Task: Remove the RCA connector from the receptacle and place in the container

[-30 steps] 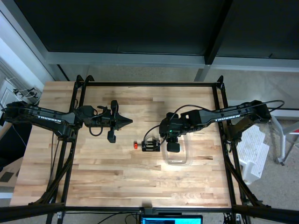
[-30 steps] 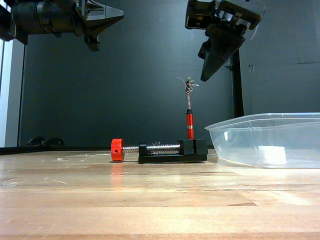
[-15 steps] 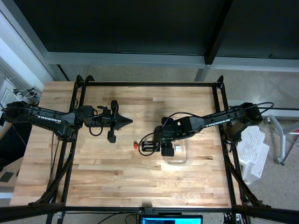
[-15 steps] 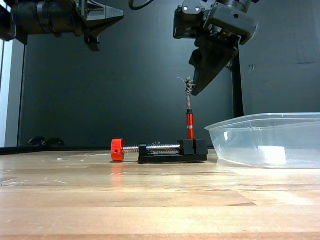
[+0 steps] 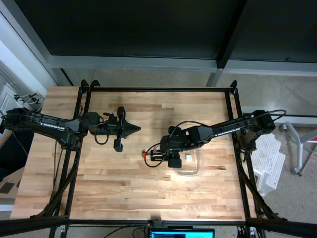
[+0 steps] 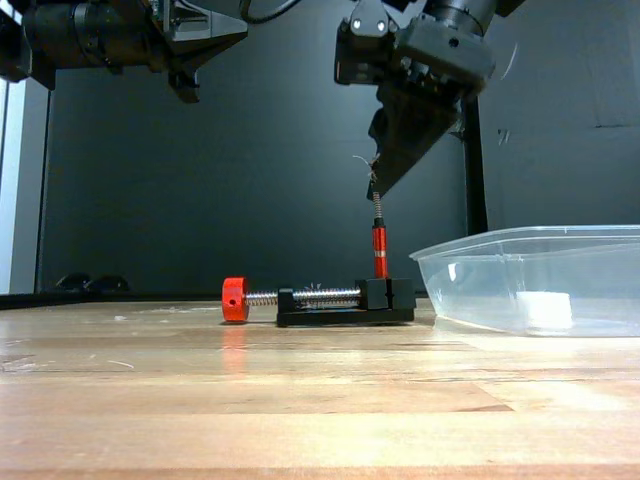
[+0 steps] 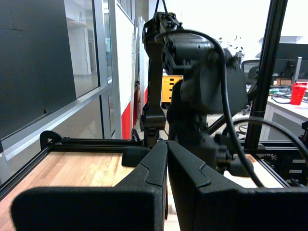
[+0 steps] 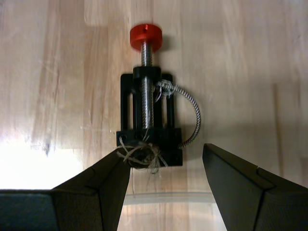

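Low view: RCA connector [image 6: 380, 250] looks light, rigid; released right hand [image 6: 381, 180] above should pinch its red barrel; clenched left hand [image 6: 232, 36] parked aloft.

A pale wood table [image 5: 124, 193] stands on grey floor [image 5: 148, 77] before a dark wall [image 6: 280, 120] (tall windows [image 7: 86, 53] to one side).

Wooden table [image 5: 124, 183] and small white cube [image 5: 188, 157] show

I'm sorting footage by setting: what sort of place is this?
Likely a robotics lab: a wooden table inside a black frame, the left tool shut and raised over its left side, the right tool open above the receptacle, and a desk beyond.
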### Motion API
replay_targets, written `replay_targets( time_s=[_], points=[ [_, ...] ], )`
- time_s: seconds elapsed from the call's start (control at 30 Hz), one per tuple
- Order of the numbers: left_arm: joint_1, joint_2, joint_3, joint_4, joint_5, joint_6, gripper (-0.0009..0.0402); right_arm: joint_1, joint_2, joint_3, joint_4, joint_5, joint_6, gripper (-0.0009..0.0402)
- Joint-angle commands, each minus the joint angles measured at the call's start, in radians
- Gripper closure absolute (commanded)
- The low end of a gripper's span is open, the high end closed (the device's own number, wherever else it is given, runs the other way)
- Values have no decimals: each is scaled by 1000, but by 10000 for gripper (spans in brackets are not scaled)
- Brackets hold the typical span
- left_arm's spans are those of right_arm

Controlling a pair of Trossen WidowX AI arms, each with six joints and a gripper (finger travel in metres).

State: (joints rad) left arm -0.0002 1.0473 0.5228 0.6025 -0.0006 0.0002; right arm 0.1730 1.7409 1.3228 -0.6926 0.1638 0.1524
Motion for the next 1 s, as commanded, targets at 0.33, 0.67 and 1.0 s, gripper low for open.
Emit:
replay_targets(
  time_s=[0.33, 0.67, 1.0],
  points=[
    [0, 0, 0, 0, 0, 0, 393, 7, 72, 0, 22, -1, -3, 187],
    [0, 0, 0, 0, 0, 0, 393, 10, 96, -2, 35, -8, -3, 189],
    [0, 0, 0, 0, 0, 0, 393, 10, 95, -3, 33, -9, -4, 228]
  ],
)
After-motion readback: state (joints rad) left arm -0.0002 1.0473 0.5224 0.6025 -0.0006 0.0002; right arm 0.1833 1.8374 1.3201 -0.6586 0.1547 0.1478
